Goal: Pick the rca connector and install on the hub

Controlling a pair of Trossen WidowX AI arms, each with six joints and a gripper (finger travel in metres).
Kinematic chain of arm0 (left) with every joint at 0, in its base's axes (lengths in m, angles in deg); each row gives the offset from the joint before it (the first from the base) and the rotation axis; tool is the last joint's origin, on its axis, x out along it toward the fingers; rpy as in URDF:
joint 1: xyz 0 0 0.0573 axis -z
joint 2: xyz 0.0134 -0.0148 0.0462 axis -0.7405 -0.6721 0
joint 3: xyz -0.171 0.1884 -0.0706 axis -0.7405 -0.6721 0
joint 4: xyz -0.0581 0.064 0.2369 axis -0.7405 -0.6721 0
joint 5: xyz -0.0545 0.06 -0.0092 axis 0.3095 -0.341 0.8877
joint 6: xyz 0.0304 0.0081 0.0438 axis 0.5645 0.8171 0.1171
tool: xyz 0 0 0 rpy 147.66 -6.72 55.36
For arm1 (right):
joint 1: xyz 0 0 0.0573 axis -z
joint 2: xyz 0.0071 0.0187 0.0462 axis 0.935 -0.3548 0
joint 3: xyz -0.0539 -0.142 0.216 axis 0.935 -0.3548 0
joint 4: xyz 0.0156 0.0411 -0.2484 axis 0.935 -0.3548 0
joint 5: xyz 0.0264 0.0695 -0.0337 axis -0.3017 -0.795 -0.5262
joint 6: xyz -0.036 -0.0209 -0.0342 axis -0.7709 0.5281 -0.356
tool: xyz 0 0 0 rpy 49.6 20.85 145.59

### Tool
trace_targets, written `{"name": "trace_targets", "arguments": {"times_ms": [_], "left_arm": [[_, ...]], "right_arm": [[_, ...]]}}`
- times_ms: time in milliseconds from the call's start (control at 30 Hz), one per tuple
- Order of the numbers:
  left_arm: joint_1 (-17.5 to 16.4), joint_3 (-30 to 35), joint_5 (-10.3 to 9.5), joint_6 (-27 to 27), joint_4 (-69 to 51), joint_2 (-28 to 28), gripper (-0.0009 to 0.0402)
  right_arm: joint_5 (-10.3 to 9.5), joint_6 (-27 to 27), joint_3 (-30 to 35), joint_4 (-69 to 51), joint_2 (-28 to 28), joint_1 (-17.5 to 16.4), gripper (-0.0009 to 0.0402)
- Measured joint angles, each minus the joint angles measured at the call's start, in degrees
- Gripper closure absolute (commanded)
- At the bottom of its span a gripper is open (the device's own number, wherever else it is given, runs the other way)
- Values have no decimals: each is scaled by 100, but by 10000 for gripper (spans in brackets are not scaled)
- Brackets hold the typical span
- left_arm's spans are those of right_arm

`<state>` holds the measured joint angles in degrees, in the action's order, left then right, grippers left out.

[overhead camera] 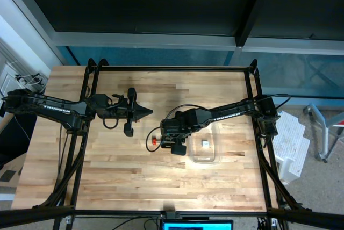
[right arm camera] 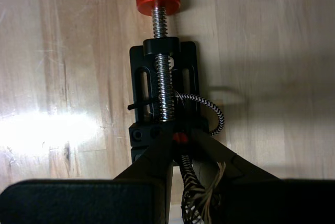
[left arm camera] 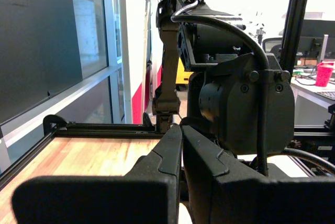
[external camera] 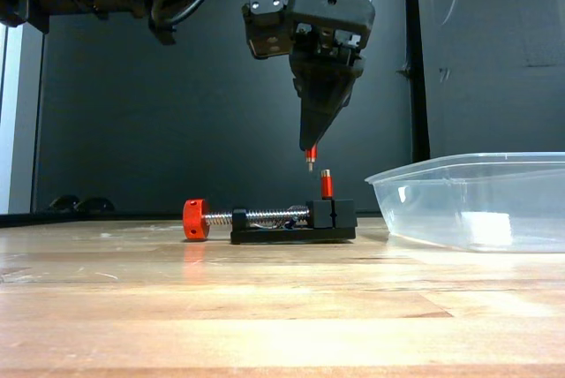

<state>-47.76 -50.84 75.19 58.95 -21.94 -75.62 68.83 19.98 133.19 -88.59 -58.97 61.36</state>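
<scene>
The hub [external camera: 296, 219] is a black block lying on the wood, with a red-orange knob [external camera: 195, 219] on a sprung screw at one end and a short red post [external camera: 326, 185] standing up at the other. My right gripper [external camera: 311, 144] points straight down just above that post, shut on the rca connector [external camera: 311, 161], whose red tip hangs a little left of the post and slightly above it. In the right wrist view the connector [right arm camera: 180, 138] sits over the hub [right arm camera: 141, 77], trailing a braided cable [right arm camera: 212, 111]. My left gripper [overhead camera: 141, 113] hovers parked, shut and empty, left of the hub [overhead camera: 156, 140].
A clear plastic tray [overhead camera: 216, 153] stands just right of the hub, holding a small white square piece [overhead camera: 205, 143]. Its near wall [external camera: 415, 206] is close to the hub's right end. The black frame rails [overhead camera: 172, 69] run around the table.
</scene>
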Motion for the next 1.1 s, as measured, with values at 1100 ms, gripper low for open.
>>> {"name": "trace_targets", "arguments": {"times_ms": [1100], "left_arm": [[0,0,0,0,0,0,393]], "right_arm": [[136,-92,-44,-17,-149,0,393]]}}
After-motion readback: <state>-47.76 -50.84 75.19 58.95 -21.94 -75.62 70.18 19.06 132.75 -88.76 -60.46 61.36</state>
